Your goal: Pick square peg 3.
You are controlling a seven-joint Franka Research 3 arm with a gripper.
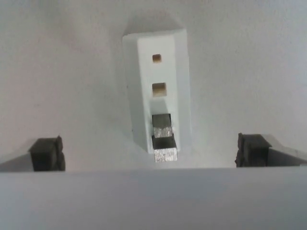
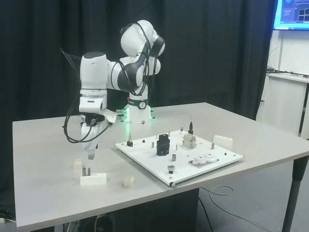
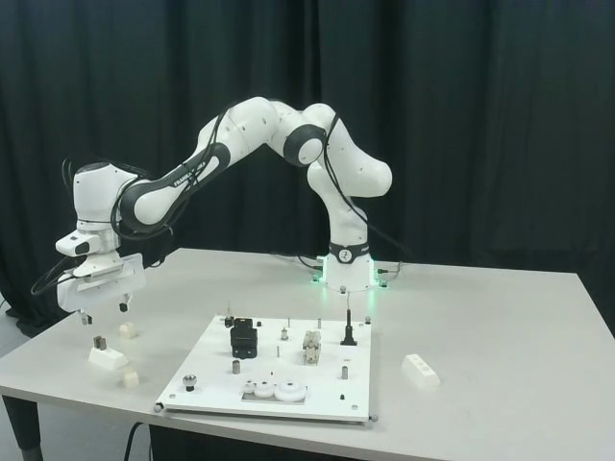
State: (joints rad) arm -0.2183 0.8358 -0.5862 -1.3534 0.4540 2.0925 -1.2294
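A white peg holder [image 1: 158, 91] lies on the grey table directly under my gripper [image 1: 149, 151]. Two square grey pegs stand in its holes: one [image 1: 161, 122] mid-block and a larger one [image 1: 165, 149] at the end. Two smaller square holes [image 1: 159, 89] are empty. My black fingertips [image 1: 46, 153] stand wide apart on either side of the holder, with nothing between them. In the first room view my gripper [image 2: 90, 155] hangs a little above the holder [image 2: 93, 180] and its pegs [image 2: 86, 171]. In the second room view, gripper [image 3: 104, 312], pegs [image 3: 98, 342] and holder [image 3: 108, 358] sit at the table's left.
A white assembly board [image 2: 212, 166] with several small parts lies mid-table. Two small white cubes [image 2: 77, 164] [image 2: 128, 181] sit near the holder. Another white block [image 2: 222, 141] rests beyond the board. The table's front edge is close to the holder [image 3: 108, 358].
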